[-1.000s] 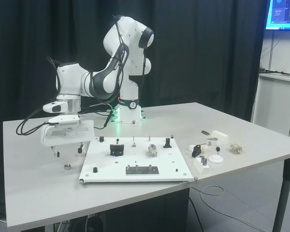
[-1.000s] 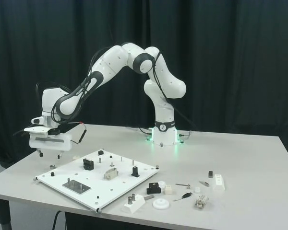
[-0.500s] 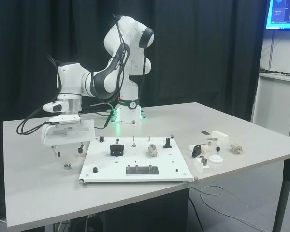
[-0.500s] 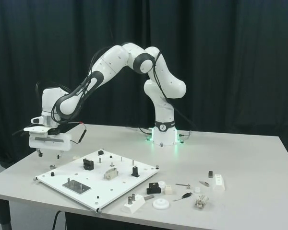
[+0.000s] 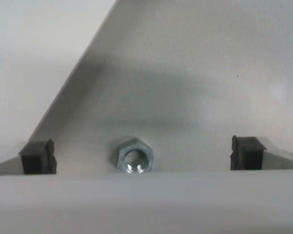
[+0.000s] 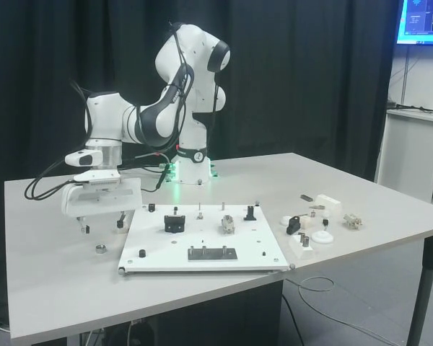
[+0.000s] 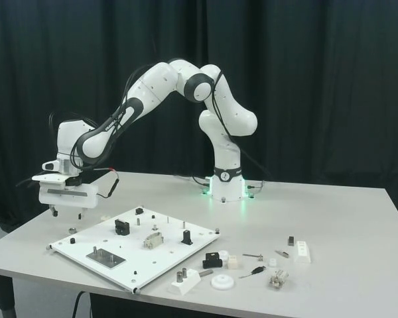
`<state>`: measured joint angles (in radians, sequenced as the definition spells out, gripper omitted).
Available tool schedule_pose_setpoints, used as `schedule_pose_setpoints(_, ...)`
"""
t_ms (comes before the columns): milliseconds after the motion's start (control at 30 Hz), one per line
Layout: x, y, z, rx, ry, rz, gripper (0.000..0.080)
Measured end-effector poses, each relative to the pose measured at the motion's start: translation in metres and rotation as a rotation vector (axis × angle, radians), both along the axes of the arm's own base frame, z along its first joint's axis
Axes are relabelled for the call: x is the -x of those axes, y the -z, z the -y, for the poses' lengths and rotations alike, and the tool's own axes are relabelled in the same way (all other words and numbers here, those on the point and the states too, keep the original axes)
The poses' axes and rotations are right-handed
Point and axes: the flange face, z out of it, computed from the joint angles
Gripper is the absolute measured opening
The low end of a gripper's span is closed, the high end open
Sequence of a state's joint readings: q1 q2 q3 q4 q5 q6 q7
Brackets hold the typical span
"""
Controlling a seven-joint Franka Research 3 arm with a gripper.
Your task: Remove round peg 2.
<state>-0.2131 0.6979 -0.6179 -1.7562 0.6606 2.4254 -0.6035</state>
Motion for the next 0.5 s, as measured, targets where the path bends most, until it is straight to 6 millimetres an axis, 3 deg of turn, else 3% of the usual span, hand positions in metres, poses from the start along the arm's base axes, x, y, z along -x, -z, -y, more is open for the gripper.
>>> schedule_pose_setpoints(500,-0.0068,-0.0056,-0.0009,0.009,-0.009,0.01,0.08)
